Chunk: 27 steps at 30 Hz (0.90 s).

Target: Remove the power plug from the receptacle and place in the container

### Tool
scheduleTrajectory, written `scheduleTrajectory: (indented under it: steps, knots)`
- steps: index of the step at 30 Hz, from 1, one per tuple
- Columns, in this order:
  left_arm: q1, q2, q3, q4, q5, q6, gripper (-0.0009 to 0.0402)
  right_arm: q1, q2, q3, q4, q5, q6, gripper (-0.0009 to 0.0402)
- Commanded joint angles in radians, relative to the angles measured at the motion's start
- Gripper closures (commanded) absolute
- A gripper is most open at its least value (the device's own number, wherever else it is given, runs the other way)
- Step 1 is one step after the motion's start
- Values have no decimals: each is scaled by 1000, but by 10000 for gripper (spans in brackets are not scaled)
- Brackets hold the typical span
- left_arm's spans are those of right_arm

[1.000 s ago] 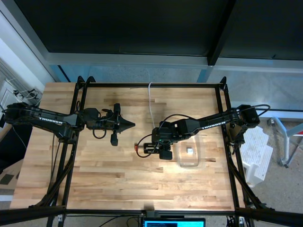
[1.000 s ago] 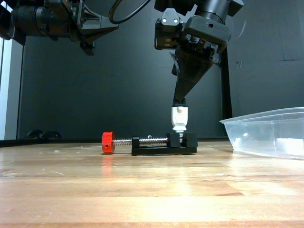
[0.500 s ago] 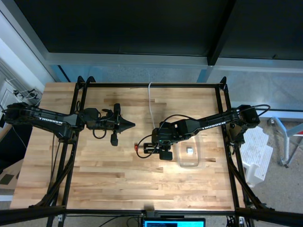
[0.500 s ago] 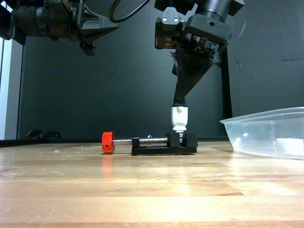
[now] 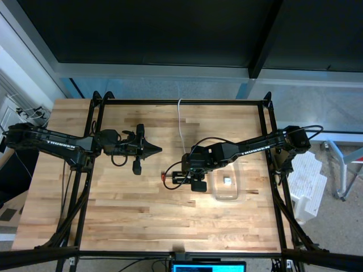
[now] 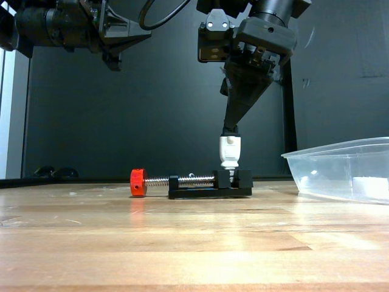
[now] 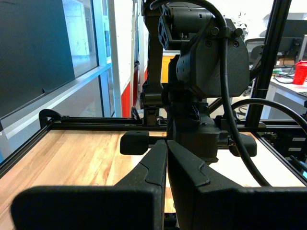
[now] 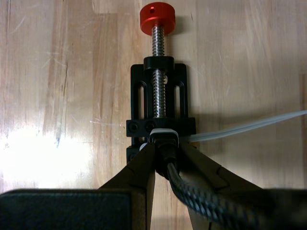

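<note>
Two grippers show. Your right gripper [image 6: 230,126] points straight down, clenched on the power plug [image 8: 167,153], which sits in the receptacle [image 6: 209,185] directly beneath its tips. Beyond the tips, the red knob [image 8: 157,15] ends the block. The container [image 6: 340,170] rests on the table [image 5: 113,215] off to this gripper's side, apart from the receptacle. Your left gripper [image 7: 166,143] hangs well apart above the table, fingers pressed together on nothing.

Brand lettering only
White "TROSSEN" runs along the left arm [image 5: 57,144]; the right arm's [image 5: 258,146] lettering is unreadable.
</note>
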Motion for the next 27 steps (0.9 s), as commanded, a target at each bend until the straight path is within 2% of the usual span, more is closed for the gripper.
scheduleTrajectory:
  steps: [1,19,24,27]
  knots:
    - [0,0,0,0,0,0,393,0,-3,18,-12,2,-2,393]
    - [0,0,0,0,0,0,393,0,-15,116,-143,1,-3,393]
    - [0,0,0,0,0,0,393,1,-44,109,-181,2,-2,393]
    - [0,0,0,0,0,0,393,6,-90,66,-196,2,-3,393]
